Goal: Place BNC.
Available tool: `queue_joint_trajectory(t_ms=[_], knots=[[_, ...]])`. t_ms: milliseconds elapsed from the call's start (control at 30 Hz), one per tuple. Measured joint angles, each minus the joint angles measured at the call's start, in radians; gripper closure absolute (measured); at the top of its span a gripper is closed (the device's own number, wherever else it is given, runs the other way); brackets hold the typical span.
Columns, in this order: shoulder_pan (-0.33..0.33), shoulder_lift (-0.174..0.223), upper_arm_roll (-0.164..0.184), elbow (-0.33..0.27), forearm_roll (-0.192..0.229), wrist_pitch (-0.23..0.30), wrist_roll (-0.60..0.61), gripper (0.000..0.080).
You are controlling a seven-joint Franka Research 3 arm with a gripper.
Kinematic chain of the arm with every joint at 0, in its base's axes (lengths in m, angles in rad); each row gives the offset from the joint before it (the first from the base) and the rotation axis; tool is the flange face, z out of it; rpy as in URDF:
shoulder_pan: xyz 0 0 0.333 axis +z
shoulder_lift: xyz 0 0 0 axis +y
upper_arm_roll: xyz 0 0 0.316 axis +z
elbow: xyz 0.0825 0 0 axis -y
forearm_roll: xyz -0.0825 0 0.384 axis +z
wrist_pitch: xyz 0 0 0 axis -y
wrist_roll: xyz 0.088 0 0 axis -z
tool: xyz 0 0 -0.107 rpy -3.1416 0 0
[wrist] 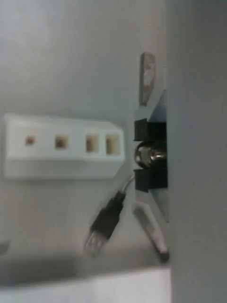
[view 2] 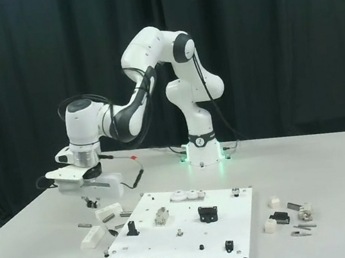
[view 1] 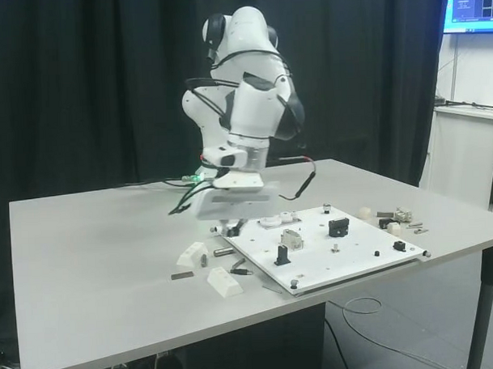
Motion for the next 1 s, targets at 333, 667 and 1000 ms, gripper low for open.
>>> queue_joint_trajectory(t_ms=[333,667,1000], knots=[[-0.047,0.018,0.0,-0.032,0.006,0.063,-0.023,0.0683],[-0.069,0.044,0.0,-0.074,0.042,0.146,-0.042,0.0683],[-0.079,0.077,0.0,-0.093,0.073,0.192,-0.087,0.0683]])
